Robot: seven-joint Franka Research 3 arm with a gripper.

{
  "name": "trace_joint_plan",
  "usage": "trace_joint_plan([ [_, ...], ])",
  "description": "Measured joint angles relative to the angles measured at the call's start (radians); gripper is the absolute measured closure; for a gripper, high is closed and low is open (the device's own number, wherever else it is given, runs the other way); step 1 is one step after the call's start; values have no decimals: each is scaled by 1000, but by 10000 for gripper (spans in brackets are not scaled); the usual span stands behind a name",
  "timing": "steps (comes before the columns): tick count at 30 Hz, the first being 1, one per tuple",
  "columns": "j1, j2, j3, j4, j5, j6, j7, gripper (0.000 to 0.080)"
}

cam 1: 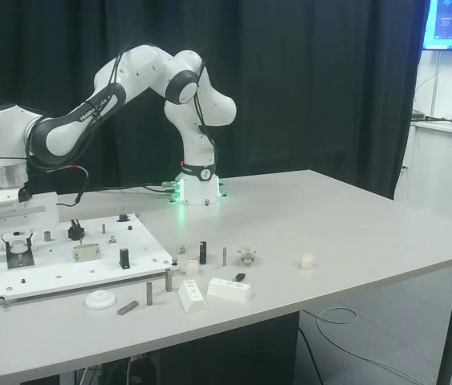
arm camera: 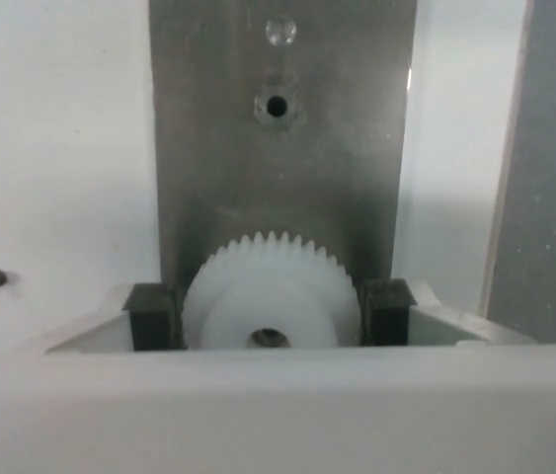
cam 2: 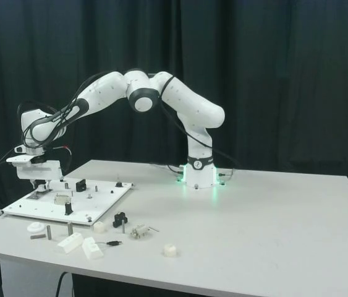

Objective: Remove medium gear.

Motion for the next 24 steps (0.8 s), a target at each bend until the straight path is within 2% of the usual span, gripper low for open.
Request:
trace_joint_plan([
  [14,0,-11,-4,0,0,-11,0,410],
  [24,2,-39,-9,1,-3,-30,2,410],
])
